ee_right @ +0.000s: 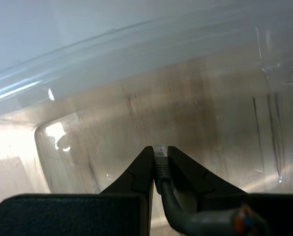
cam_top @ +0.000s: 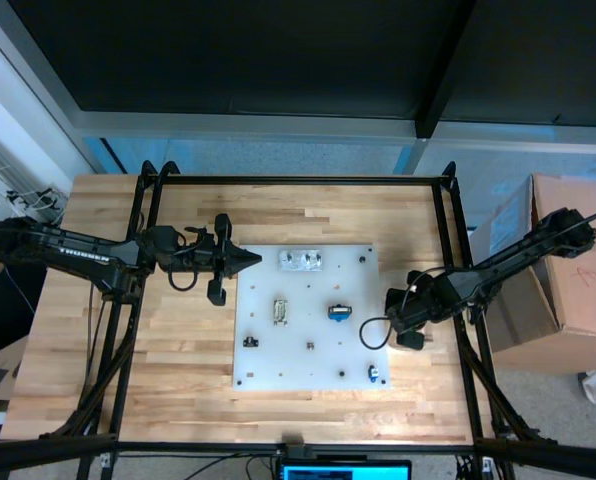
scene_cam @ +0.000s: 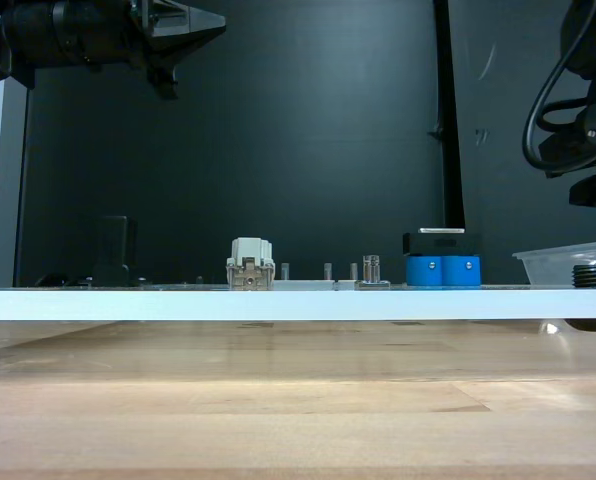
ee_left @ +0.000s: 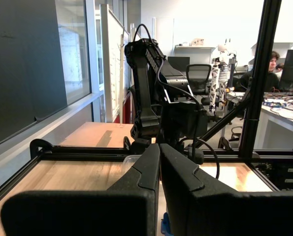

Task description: Remove the RJ45 connector from the taskboard and place in the container

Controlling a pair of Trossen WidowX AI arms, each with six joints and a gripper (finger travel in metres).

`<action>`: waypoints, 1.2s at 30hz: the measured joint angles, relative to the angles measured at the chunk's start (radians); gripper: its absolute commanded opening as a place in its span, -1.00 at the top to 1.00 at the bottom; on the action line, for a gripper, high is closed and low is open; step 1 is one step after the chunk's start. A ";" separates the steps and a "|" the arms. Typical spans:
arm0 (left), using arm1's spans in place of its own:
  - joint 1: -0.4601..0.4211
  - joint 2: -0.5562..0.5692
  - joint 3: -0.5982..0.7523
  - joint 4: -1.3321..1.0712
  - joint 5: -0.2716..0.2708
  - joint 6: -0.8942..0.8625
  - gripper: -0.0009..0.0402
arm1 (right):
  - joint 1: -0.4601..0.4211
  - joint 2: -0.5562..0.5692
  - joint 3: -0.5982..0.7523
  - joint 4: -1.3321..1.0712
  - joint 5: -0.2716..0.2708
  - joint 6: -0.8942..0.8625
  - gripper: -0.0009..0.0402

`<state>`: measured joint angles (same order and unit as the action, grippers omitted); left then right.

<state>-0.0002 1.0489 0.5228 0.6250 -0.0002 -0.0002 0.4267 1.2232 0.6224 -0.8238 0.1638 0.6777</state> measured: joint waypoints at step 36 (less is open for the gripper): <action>0.000 0.000 0.000 0.000 0.000 0.000 0.96 | -0.013 0.015 0.000 0.024 0.000 -0.002 0.96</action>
